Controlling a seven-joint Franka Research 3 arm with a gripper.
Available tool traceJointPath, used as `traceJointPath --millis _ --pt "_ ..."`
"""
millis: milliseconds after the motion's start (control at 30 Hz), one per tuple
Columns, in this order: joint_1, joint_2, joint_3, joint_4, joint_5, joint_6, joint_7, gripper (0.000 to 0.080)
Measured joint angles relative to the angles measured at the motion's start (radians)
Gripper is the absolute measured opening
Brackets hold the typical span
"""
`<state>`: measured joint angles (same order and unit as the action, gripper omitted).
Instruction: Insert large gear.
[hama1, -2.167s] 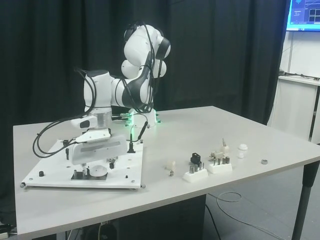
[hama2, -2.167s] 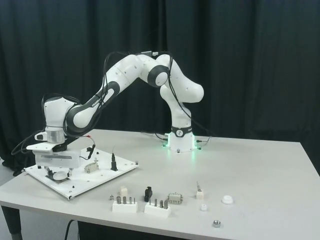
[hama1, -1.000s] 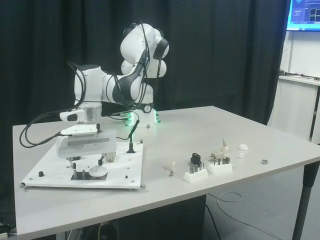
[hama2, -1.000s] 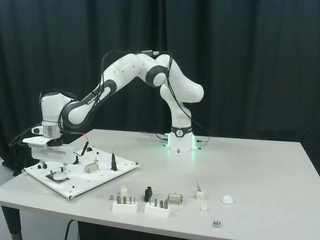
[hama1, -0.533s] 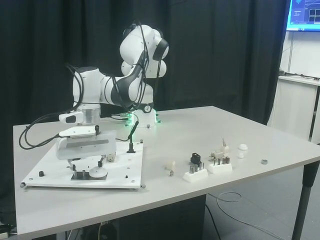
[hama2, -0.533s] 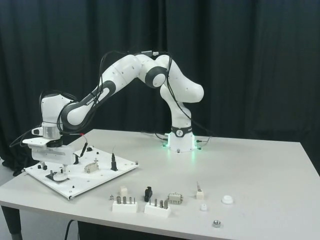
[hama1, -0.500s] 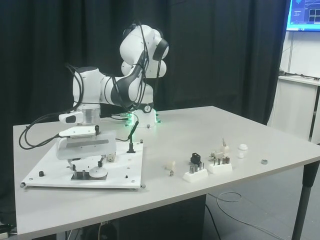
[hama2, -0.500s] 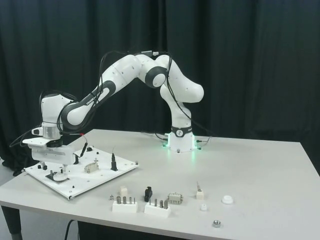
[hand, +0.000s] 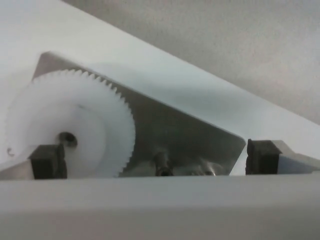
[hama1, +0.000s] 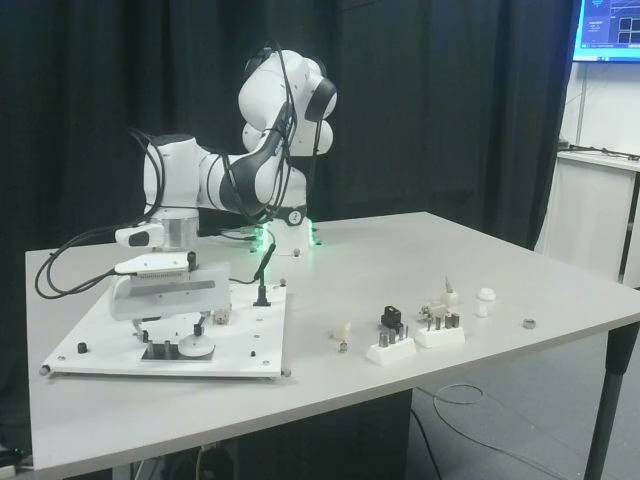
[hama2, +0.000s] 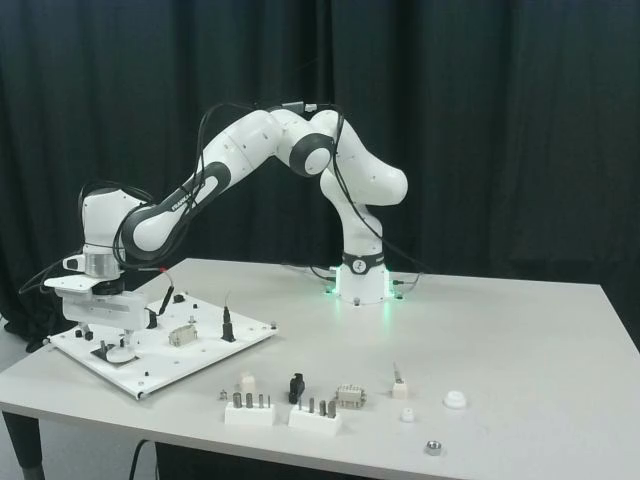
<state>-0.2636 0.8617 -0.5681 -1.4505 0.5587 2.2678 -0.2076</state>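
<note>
Large gear (hand: 70, 130) lies seated on our grey plate (hand: 185, 140); our gripper (hand: 152, 159) hangs above it, fingers (hand: 47, 161) spread, empty.

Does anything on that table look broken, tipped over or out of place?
Nothing stands out. The gear lies flat on the grey plate of the board, and the open gripper hangs above it.

Black curtains (hama2: 480, 120) hang behind the grey desk (hama2: 520, 340) across the full width of both room views. In the first room view, a screen (hama1: 608, 30) glows top right above a white cabinet (hama1: 590, 210); a cable (hama1: 470, 420) lies on the grey floor (hama1: 520, 440).
</note>
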Motion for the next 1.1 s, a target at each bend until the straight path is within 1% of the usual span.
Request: traceJointPath --millis 433,833,933,1100 --pt "-0.007 0.021 0.0 0.016 0.027 0.003 -0.006 0.08" --pt "-0.017 0.024 0.006 0.026 0.033 -0.001 -0.016 0.08" --pt "-0.016 0.024 0.006 0.03 0.033 -0.015 -0.016 0.08" --pt "-0.014 0.017 -0.001 0.046 0.033 -0.068 -0.012 0.08"
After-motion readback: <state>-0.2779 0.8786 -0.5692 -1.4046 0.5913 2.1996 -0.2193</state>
